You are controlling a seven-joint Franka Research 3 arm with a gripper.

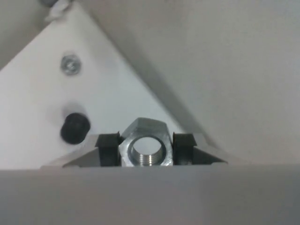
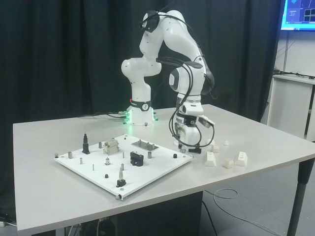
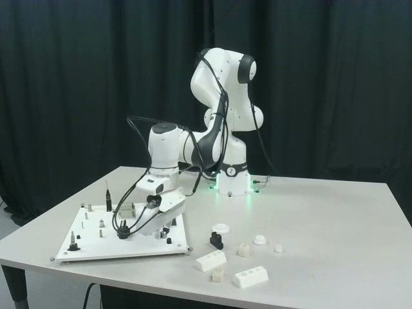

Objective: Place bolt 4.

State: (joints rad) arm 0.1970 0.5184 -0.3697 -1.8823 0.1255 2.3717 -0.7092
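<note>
My gripper (image 1: pixel 146 149) is clamped on a hexagonal threaded nut (image 1: pixel 146 147), carried above the corner of the white board (image 1: pixel 70 117); next I must align over its seat and lower.

No text, label, brand or number can be read anywhere. A screen (image 2: pixel 299 14) at 1 o'clock in the first room view shows marks too small to make out. The arm (image 2: pixel 170 59), board (image 2: pixel 123 162) and blocks (image 3: pixel 251 277) bear no legible markings.
</note>
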